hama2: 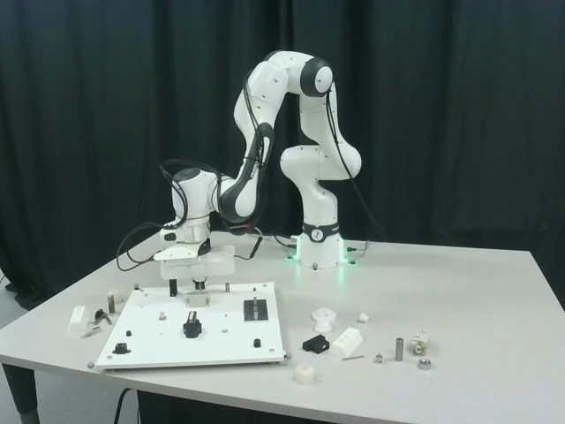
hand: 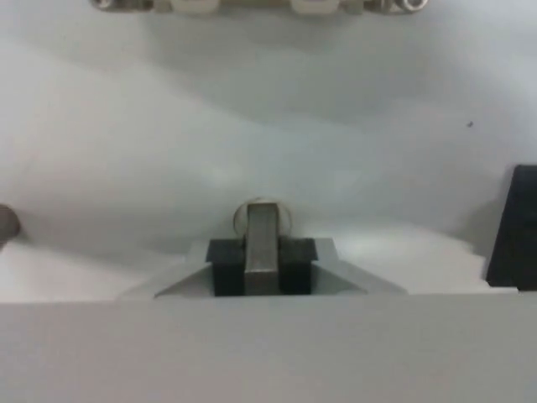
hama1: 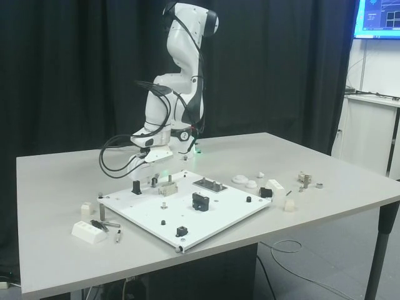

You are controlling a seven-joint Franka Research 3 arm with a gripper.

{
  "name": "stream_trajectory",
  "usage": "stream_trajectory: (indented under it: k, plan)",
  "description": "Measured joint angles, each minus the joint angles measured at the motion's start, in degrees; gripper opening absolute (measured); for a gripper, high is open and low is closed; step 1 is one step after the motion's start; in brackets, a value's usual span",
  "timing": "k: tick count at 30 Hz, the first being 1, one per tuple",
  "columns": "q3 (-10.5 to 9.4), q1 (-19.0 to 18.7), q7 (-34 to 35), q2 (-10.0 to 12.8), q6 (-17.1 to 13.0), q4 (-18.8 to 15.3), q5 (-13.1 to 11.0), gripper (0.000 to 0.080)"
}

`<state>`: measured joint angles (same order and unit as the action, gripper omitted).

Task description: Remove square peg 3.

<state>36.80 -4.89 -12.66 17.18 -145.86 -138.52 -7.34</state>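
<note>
Looking from the room, we see the white arm (hama2: 256,168) bent low over the white board (hama1: 187,209), its gripper (hama1: 154,177) just above the board's far edge. Only the wrist view shows the grey square peg (hand: 261,249) standing in its black holder (hand: 262,267), directly beneath the gripper, whose finger spread we cannot tell.

The square peg (hand: 261,248) looks like dull grey metal with a smooth face, seated in a matt black plastic holder (hand: 262,267). The white board (hama1: 187,211) is smooth. The grey table (hama2: 477,300) is matt. The black curtain (hama2: 106,115) is cloth.
</note>
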Motion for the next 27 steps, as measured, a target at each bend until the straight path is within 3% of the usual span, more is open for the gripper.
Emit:
stream_trajectory:
  k: [19,27]
  plan:
    - [0.91,-0.1,-0.6,-2.5,2.0,0.0,0.2,0.0076]
    - [2.06,-0.1,-0.6,-5.6,5.4,0.2,2.3,0.0076]
